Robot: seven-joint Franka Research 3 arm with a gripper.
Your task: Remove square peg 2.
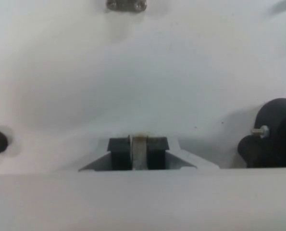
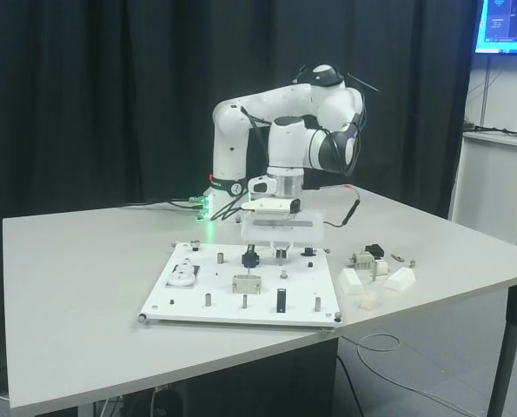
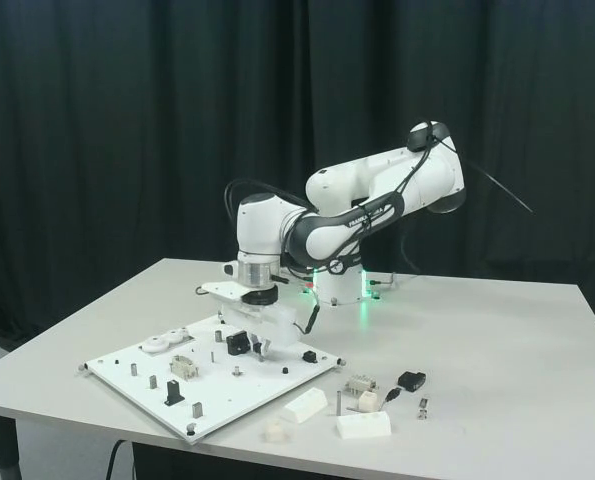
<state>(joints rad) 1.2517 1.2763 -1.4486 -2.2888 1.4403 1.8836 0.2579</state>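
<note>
In the wrist view my gripper (image 1: 139, 153) is shut on a thin grey square peg (image 1: 139, 150), which stands upright between the two black pads (image 1: 119, 153). The white board (image 1: 133, 86) lies close beneath. From the first room view the gripper (image 2: 280, 252) sits low over the far middle of the white board (image 2: 215, 308). The second room view shows the gripper (image 3: 260, 343) just above the board (image 3: 117, 385). I cannot see the peg's lower end, so I cannot tell whether it is still in its hole.
A black knob (image 2: 249, 258) stands right beside the gripper. The board also carries a grey connector block (image 2: 246, 284), a black block (image 2: 280, 300), white gears (image 2: 184, 274) and several short pegs. Loose white blocks (image 2: 401, 278) and a black part (image 2: 374, 250) lie on the grey table (image 2: 67, 287).
</note>
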